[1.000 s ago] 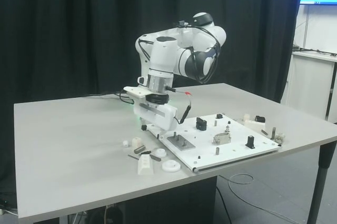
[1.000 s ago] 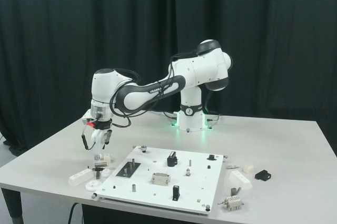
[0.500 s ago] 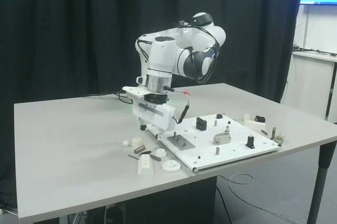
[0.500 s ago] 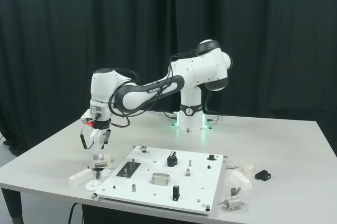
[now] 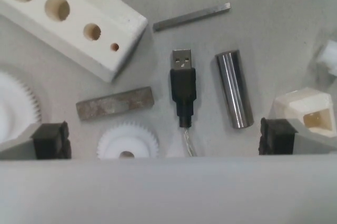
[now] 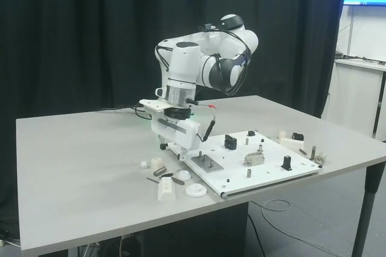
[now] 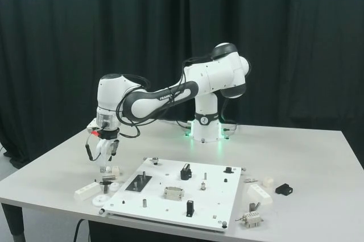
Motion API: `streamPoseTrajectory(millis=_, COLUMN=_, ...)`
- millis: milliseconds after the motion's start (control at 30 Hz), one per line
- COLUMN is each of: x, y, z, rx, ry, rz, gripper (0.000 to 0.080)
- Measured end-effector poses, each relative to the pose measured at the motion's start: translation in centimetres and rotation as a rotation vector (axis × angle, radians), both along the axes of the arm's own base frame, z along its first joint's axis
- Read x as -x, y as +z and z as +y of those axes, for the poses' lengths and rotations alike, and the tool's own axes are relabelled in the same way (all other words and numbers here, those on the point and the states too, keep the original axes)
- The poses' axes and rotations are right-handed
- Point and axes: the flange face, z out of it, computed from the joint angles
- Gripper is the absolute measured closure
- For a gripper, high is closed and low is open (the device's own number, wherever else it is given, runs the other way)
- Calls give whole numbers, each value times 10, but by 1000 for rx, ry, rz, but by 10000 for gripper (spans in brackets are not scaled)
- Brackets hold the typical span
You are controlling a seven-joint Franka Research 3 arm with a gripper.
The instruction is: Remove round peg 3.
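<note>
Jaws spread wide and empty, black pads (image 5: 50,140) well apart, hanging low over a cluster of loose parts. Below, a grey counter (image 6: 78,160), bearing everything. Bolted at its far side, a white arm (image 7: 170,91), reaching out and down toward the corner of the counter just beside a white board (image 7: 219,193). On the counter beside that board, a long white block (image 5: 73,19) with a row of four holes, each smaller than the last. Near it, part of a large white gear (image 5: 13,108) and a smaller white gear (image 5: 128,141). Close to one pad, a white hollow housing (image 5: 308,113). Between the pads, touched by neither, the round peg (image 5: 234,88): a short metal cylinder, lying flat on the counter, off the board. Just beside it and parallel, not touching, a black plug (image 5: 183,84) with a metal tip. Next to the plug, a flat metal bar (image 5: 115,103); farther off, a thin metal strip (image 5: 192,16) near the block's corner.
</note>
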Motion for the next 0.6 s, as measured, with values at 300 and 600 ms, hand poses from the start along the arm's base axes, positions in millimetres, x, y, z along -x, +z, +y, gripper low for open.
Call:
streamPoseTrajectory(millis=300, x=0, y=0, z=-1, rx=-5, ry=-5, rz=-9, gripper=3)
streamPoseTrajectory(millis=600, x=2, y=1, z=-6, rx=-7, ry=-16, rz=-17, gripper=3)
